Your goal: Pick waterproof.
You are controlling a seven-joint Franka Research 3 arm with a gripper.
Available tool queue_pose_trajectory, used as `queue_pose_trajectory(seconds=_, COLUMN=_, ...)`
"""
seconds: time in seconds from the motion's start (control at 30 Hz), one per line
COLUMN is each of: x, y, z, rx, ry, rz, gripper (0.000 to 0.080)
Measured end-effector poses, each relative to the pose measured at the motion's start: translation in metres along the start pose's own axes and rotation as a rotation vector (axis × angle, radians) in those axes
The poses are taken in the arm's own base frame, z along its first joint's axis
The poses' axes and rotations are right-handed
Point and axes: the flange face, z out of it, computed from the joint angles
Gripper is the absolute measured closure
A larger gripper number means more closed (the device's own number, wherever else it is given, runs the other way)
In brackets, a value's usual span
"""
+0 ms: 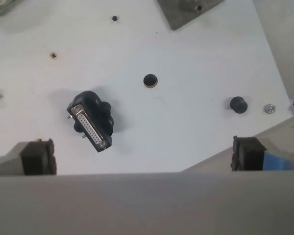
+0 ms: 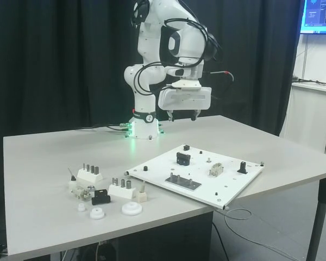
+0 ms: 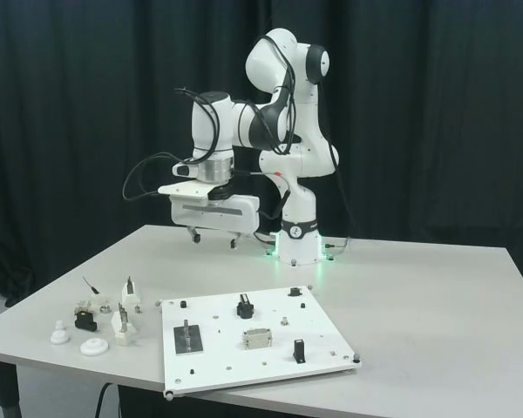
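Note:
A black connector (image 1: 90,120) with a grey multi-pin face lies on the white board (image 1: 186,137), seen between and beyond my fingertips in the wrist view. The same black connector (image 2: 183,158) (image 3: 244,306) sits toward the board's far side in both room views. My gripper (image 1: 142,154) is open, its black pads (image 1: 36,156) far apart with nothing between them. From the room cameras the gripper (image 2: 183,115) (image 3: 213,237) hangs well above the table, higher than the white board (image 2: 152,168) (image 3: 331,348) and touching nothing.
The board also carries a grey metal plate (image 2: 182,181) (image 1: 186,10), a pale connector (image 2: 215,170), an upright black piece (image 2: 242,167) and two black knobs (image 1: 150,80). Several loose white and black parts (image 2: 103,190) (image 3: 96,318) lie on the grey table beside the board.

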Motion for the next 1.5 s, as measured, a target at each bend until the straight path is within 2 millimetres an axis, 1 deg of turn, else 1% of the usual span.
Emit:
queue_pose_trajectory(seconds=0.67, x=0.0036, y=0.0022, z=-0.0023, rx=0.007, ry=0.006, rz=-0.024, gripper=0.0003)
queue_pose_trajectory(seconds=1.5, x=0.0081, y=0.0067, z=0.0016, rx=0.012, ry=-0.002, rz=-0.049, gripper=0.0003)
